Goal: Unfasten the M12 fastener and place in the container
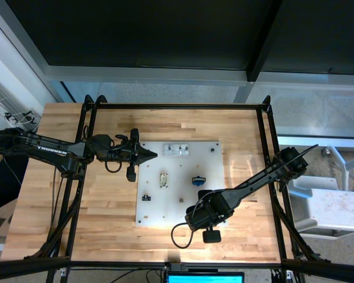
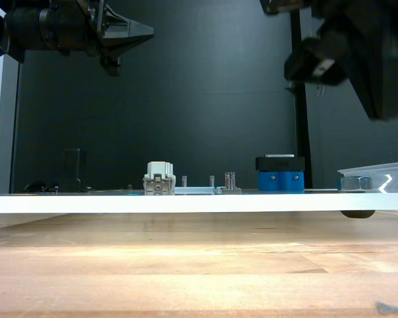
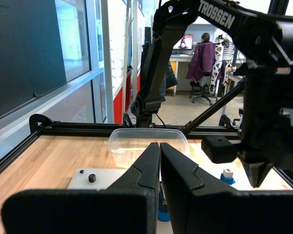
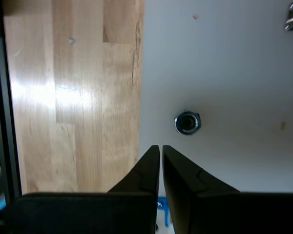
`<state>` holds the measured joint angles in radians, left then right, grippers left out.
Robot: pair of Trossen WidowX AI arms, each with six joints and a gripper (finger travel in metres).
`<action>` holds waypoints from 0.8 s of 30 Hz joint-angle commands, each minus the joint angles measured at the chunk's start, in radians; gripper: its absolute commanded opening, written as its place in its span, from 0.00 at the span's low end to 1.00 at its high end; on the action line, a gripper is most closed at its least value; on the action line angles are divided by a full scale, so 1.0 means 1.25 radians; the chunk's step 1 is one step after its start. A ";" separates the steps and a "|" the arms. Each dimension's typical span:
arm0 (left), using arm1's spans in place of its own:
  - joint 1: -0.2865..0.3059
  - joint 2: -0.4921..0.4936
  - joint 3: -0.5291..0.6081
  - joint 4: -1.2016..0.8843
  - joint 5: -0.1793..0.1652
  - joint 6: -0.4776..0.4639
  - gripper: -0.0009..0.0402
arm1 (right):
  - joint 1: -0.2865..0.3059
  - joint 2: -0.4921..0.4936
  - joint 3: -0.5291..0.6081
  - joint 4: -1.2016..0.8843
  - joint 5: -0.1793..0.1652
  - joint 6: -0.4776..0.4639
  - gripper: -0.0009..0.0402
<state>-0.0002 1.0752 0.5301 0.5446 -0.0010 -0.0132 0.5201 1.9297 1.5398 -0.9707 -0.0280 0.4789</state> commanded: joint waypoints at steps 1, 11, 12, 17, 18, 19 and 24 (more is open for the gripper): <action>0.000 0.000 0.000 0.000 0.000 0.000 0.02 | 0.002 0.009 -0.026 0.042 -0.003 0.014 0.02; 0.000 0.000 0.000 0.000 0.000 0.000 0.02 | 0.002 0.034 -0.060 0.097 -0.020 0.024 0.02; 0.000 0.000 0.000 0.000 0.000 0.000 0.02 | 0.001 0.034 -0.064 0.099 -0.020 0.028 0.02; 0.000 0.000 0.000 0.000 0.000 0.000 0.02 | 0.001 0.034 -0.077 0.106 -0.012 0.032 0.02; 0.000 0.000 0.000 0.000 0.000 0.000 0.02 | -0.001 0.034 -0.078 0.107 -0.012 0.032 0.02; 0.000 0.000 0.000 0.000 0.000 0.000 0.02 | -0.001 0.034 -0.078 0.107 -0.011 0.032 0.02; 0.000 0.000 0.000 0.000 0.000 0.000 0.02 | -0.003 0.034 -0.078 0.111 0.008 0.031 0.02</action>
